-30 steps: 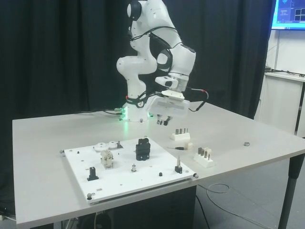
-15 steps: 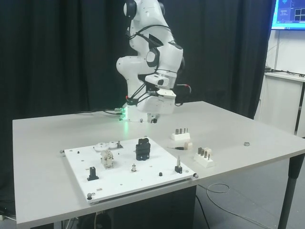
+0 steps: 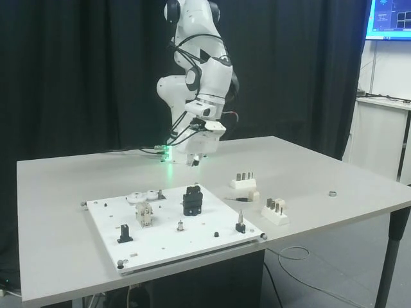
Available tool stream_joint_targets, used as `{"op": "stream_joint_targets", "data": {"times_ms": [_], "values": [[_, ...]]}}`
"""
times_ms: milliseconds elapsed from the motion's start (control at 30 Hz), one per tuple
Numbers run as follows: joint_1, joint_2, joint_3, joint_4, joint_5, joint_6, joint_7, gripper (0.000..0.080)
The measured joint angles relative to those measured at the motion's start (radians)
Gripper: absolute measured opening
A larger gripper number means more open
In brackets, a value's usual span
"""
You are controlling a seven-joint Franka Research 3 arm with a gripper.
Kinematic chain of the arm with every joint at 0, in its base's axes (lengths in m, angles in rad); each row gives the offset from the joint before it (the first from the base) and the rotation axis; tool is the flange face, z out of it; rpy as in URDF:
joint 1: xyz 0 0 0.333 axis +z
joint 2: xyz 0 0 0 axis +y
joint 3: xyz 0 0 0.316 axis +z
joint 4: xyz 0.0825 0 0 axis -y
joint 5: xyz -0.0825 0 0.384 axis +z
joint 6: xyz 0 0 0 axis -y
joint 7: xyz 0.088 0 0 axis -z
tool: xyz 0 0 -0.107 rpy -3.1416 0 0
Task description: Insert small gear.
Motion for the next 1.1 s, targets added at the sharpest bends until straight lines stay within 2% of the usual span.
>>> {"op": "stream_joint_targets", "data": {"times_ms": [500, 867, 1100], "values": [[0.0, -0.002, -0.065, -0.025, 0.042, 0.011, -0.334, 0.0191], [0.0, -0.002, -0.119, -0.033, 0.102, 0.017, -0.565, 0.0191], [0.0, -0.001, -0.15, -0.035, 0.159, 0.017, -0.728, 0.0191]]}}
